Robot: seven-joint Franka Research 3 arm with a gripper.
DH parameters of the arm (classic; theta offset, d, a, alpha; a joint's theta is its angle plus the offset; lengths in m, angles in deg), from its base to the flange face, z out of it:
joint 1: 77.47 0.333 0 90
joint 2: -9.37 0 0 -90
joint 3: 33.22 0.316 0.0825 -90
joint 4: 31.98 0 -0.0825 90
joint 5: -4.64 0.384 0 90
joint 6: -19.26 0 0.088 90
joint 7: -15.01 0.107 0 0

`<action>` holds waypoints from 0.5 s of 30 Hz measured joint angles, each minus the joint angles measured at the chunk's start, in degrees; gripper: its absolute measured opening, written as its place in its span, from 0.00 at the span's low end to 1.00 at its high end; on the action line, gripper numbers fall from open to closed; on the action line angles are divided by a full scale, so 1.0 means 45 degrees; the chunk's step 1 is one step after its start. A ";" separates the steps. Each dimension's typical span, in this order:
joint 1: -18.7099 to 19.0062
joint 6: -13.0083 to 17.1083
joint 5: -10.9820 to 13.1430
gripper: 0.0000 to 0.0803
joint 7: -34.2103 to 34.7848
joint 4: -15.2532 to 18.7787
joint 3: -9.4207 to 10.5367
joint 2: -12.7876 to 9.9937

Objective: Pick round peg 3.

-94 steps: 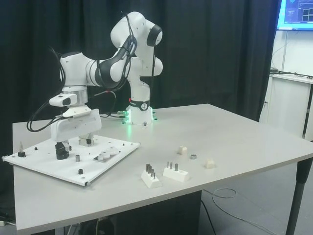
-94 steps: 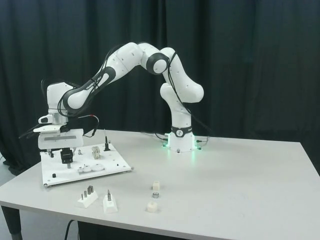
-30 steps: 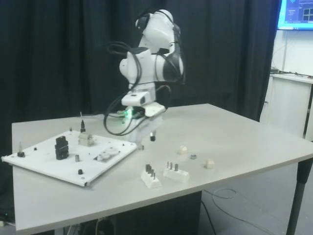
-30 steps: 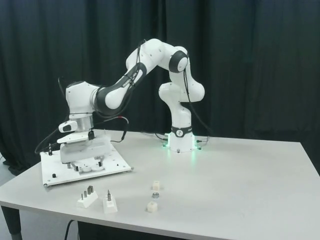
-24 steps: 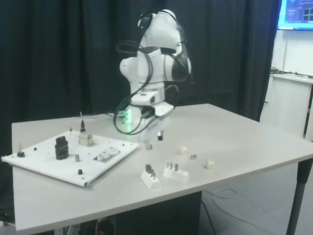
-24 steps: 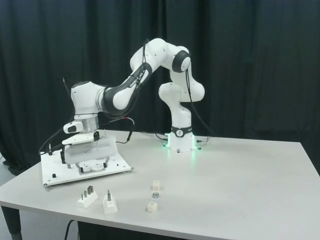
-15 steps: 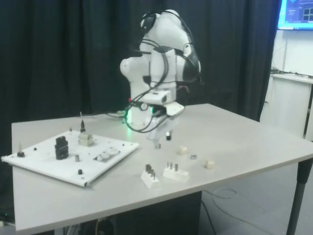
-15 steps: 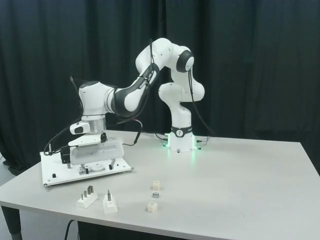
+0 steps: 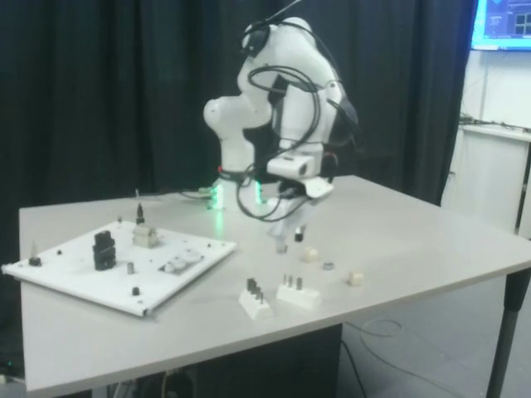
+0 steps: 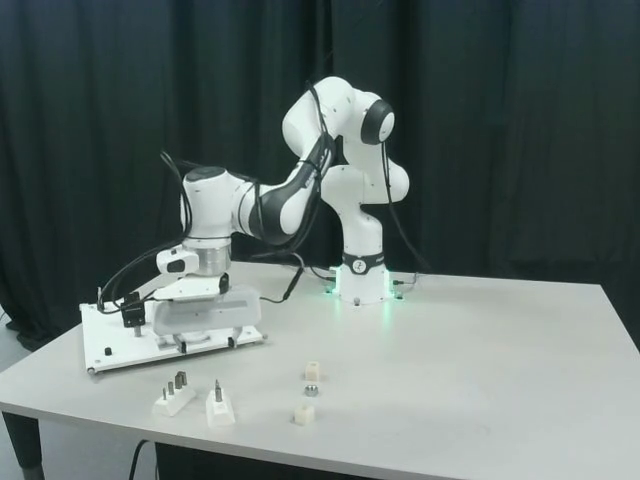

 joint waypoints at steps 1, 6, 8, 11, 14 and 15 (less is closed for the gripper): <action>-0.0010 0.0044 -0.0093 1.00 0.0067 0.0000 0.0063 -0.0004; -0.0092 0.0188 -0.0411 1.00 0.0246 0.0000 0.0343 -0.0039; -0.0150 0.0256 -0.0473 1.00 0.0320 0.0000 0.0471 -0.0064; -0.0256 0.0326 -0.0481 1.00 0.0443 -0.0012 0.0657 -0.0121; -0.0350 0.0364 -0.0481 1.00 0.0577 -0.0042 0.0807 -0.0195; -0.0381 0.0379 -0.0481 1.00 0.0621 -0.0054 0.0849 -0.0221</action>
